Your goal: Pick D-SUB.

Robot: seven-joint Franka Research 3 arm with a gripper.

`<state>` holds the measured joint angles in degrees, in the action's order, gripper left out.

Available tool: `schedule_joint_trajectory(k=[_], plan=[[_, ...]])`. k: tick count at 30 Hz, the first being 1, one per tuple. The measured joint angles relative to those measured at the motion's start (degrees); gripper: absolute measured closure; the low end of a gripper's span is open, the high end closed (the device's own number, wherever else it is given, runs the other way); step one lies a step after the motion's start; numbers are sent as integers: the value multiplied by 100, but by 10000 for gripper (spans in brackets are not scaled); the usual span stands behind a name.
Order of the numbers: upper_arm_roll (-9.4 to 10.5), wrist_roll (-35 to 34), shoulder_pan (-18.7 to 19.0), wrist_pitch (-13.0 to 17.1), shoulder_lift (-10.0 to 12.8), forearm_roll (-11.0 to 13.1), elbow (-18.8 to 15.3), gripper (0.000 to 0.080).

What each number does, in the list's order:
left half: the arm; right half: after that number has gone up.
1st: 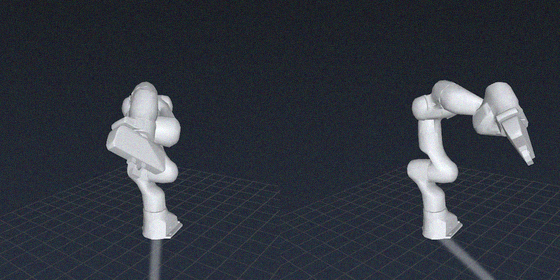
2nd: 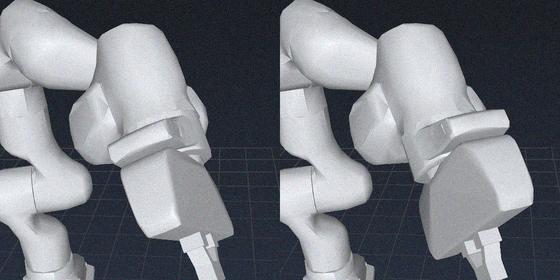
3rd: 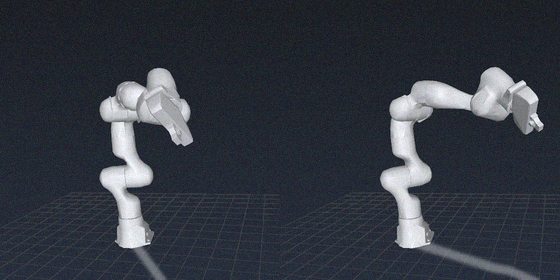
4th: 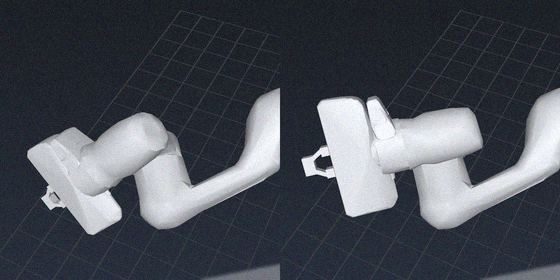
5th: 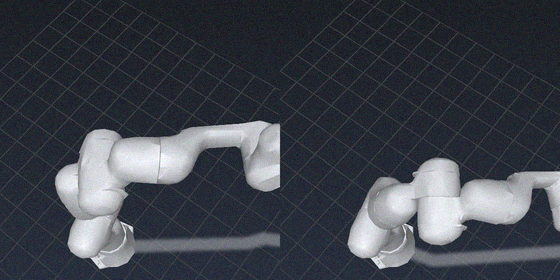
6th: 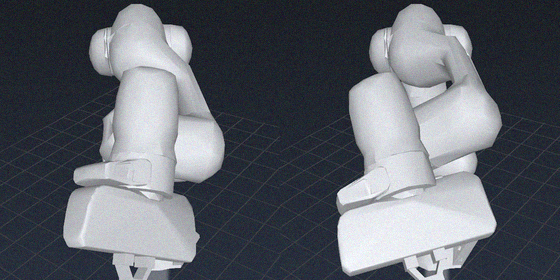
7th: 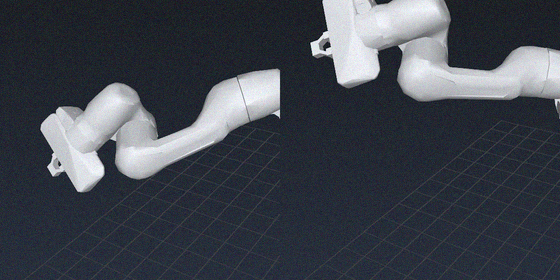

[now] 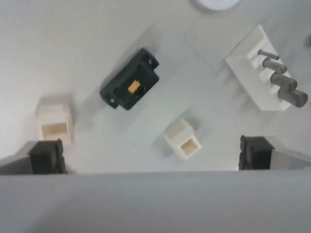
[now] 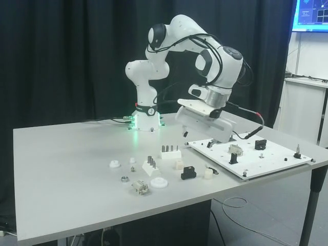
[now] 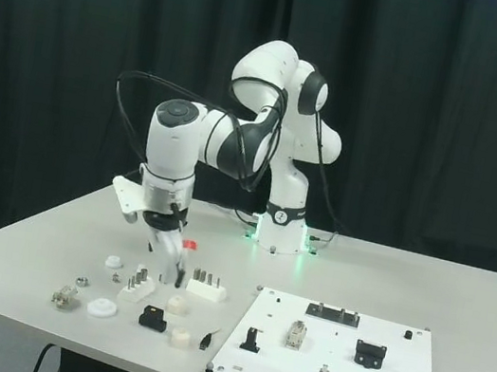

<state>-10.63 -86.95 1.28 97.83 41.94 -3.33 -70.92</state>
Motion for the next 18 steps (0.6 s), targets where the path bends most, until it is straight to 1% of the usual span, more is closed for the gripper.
schedule_joint_trajectory(k=[4,8,13,18], plan=[[0,-668,-15,159,-64,2,-126,3],[0,-1096,-3,416,-172,1,-364,3],[0,-1563,26,797,-370,-27,-795,3],[0,-1924,69,1266,-616,-148,-1342,3]])
